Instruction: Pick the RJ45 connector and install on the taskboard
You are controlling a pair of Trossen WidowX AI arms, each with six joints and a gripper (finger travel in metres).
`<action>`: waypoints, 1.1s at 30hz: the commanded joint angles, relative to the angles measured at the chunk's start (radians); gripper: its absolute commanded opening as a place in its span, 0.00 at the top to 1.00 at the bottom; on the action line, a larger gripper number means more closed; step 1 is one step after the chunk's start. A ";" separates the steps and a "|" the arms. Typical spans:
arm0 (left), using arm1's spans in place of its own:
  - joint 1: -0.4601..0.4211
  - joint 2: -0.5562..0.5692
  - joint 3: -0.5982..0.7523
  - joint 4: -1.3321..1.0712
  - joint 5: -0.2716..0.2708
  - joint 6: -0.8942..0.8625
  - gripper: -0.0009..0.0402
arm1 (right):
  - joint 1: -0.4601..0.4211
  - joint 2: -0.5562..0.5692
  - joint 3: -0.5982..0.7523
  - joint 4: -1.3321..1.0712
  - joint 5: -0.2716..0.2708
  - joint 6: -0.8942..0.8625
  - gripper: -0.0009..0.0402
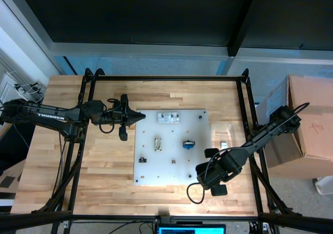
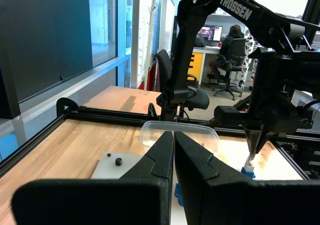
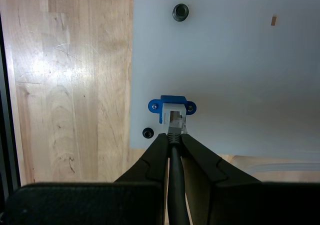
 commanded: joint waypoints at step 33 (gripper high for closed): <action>0.000 0.000 0.000 0.000 0.000 0.000 0.98 | -0.039 -0.023 0.044 -0.031 -0.014 -0.013 0.98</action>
